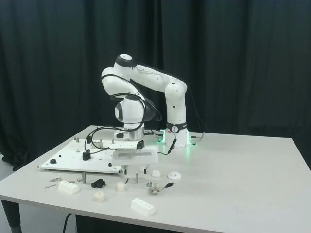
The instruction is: Remove square peg 4.
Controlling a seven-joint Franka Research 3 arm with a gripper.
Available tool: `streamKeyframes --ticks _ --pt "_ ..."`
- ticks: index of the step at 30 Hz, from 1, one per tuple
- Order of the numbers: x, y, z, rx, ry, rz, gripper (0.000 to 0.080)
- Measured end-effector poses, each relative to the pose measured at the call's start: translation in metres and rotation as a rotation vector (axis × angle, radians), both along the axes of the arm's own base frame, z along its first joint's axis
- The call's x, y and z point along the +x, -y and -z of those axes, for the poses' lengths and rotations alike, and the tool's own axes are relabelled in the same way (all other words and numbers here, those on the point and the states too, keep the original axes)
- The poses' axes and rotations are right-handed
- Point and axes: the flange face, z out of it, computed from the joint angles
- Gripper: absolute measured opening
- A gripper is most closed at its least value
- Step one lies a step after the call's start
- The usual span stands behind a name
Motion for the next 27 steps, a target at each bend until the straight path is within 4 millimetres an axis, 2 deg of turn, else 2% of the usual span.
streamKeyframes --ticks 1,2,5,6,27 --pt "0.0000 0.0000 -0.0001 -0.001 0.000 0.000 0.0560" --pt "0.0000 0.0000 -0.0001 -0.002 0.000 -0.001 0.0736" --pt "0.0001 -0.0001 -0.0003 -0.005 -0.001 -0.001 0.0736" --pt "0.0001 -0.0001 -0.0004 -0.006 -0.001 -0.001 0.0789" --pt "0.0005 -0.0009 -0.0018 -0.010 -0.001 -0.003 0.0800"
